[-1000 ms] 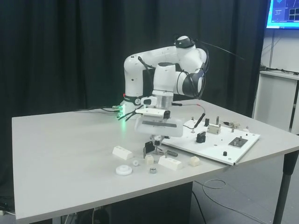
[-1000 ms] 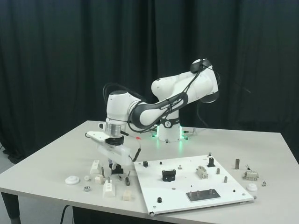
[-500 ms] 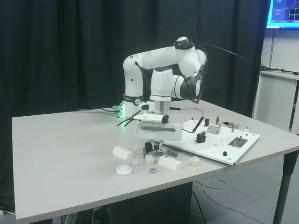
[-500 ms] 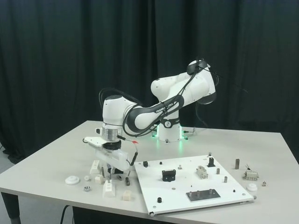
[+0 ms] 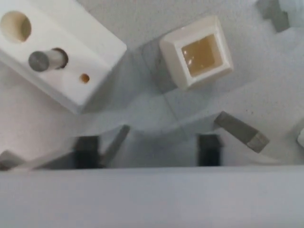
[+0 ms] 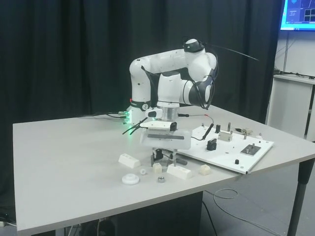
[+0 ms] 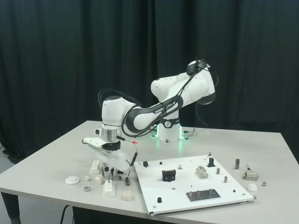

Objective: Place square peg 1.

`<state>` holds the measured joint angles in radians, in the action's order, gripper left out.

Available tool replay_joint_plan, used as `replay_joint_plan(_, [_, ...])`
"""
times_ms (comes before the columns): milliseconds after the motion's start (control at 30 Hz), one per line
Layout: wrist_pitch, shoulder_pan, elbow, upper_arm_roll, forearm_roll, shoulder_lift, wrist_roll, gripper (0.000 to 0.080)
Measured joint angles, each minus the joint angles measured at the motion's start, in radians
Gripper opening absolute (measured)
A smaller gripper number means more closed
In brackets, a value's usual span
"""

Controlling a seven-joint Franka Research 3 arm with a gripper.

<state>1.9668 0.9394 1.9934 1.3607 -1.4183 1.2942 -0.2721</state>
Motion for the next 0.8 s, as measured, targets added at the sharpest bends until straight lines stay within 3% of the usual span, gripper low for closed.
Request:
replay_joint_plan(100, [0.0, -0.003, -0.004, 0.0, 0.0, 0.0, 0.002, 0.01])
replay_joint_plan(133, [0.0, -0.004, -0.005, 0.001, 0.0, 0.0, 0.002, 0.0662])
replay_joint_plan(300, [0.0, -0.009, -0.012, 0.004, 0.0, 0.0, 0.004, 0.0662])
replay_joint_plan(333, [0.0, -0.011, -0.013, 0.005, 0.0, 0.0, 0.004, 0.0775])
replay_joint_plan(800, [-0.013, -0.016, -0.028, 0.034, 0.006, 0.0, 0.014, 0.0795])
